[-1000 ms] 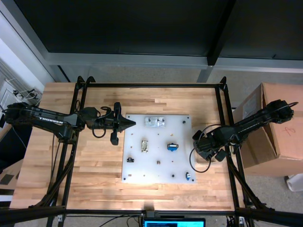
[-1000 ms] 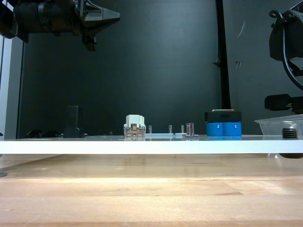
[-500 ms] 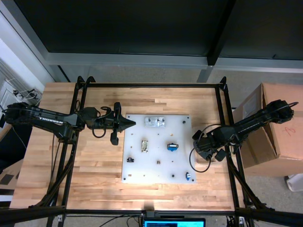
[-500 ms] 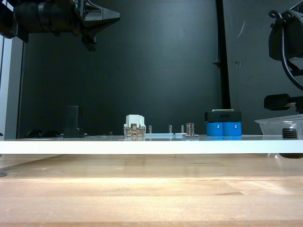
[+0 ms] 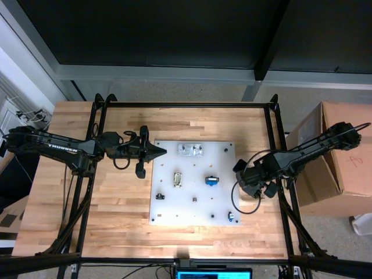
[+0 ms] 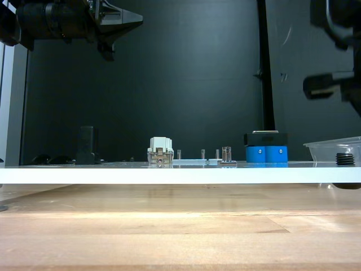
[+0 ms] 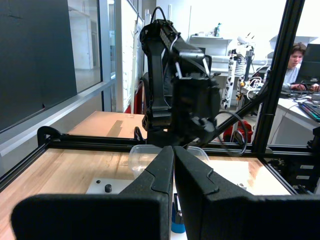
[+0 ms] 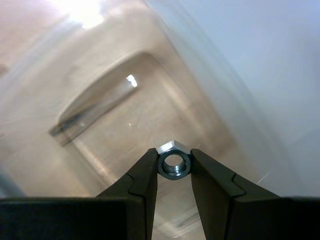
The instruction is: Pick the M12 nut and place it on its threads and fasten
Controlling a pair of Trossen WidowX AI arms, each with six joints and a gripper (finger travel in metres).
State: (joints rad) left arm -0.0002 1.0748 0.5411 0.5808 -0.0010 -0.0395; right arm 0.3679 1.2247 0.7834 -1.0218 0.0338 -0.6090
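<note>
I lift level and straight: right jaws grasp the nut [image 8: 174, 165] over the tray [image 6: 330, 148] beside the board [image 5: 174, 212]; left jaws hover clenched at the board's far-left edge.

A small silver M12 nut [image 8: 174, 165] is held clamped between the fingertips of the right gripper [image 8: 174, 156]. Its threaded bore is turned toward the wrist camera, above the clear tray [image 8: 100, 115] at 3 o'clock of the white board [image 5: 168, 197]. The black ribbed stud [image 6: 348, 159], upright near the board's 5 o'clock corner, is shown bare, with its ribs uncovered.
</note>
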